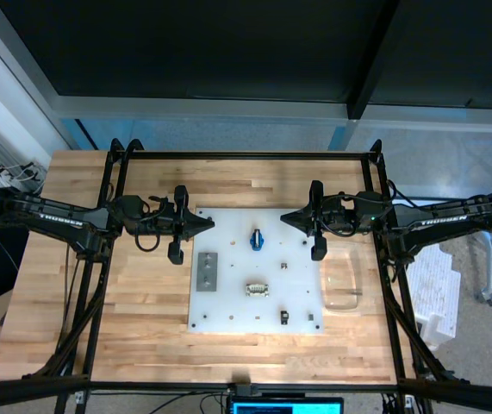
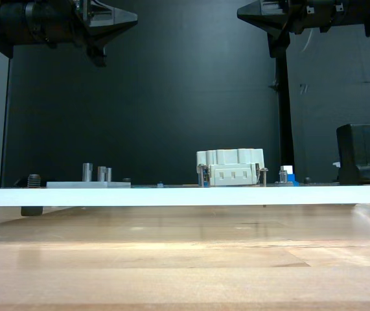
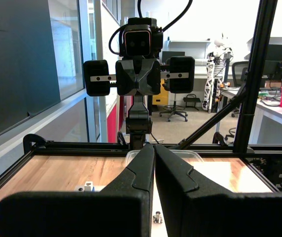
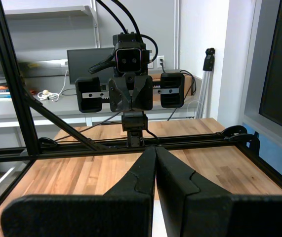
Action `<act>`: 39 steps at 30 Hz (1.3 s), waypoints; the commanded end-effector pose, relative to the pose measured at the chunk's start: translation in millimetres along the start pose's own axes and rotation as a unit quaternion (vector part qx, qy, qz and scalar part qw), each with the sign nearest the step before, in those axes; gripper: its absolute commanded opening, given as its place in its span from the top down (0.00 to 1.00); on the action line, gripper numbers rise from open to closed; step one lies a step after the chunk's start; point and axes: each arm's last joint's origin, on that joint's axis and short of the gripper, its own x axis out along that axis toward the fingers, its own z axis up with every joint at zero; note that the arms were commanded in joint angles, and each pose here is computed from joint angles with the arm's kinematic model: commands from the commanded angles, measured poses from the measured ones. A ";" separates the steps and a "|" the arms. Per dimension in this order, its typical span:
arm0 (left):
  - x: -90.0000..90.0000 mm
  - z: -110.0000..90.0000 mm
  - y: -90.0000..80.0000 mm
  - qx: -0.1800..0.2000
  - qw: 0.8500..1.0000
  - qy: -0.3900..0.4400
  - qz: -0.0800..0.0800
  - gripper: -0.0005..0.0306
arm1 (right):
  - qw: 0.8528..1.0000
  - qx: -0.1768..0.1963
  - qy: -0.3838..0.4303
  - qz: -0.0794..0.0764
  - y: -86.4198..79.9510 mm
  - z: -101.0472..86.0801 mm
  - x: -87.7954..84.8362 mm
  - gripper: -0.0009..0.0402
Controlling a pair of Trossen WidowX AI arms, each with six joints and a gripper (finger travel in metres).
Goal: Pick the 16mm bar and install on taskboard
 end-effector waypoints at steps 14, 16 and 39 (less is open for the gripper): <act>0.0 0.0 0.1 0.000 1.000 0.000 0.000 0.98 | 1.000 -0.001 0.013 -0.001 -0.1 -2.7 0.5 0.98; 0.0 0.0 0.0 0.000 1.000 0.000 0.000 0.98 | 1.000 -0.001 0.013 -0.001 -0.1 -2.8 0.5 0.98; 0.0 0.0 0.1 0.000 1.000 0.000 0.000 0.98 | 1.000 -0.001 0.013 -0.001 -0.1 -2.8 0.5 0.98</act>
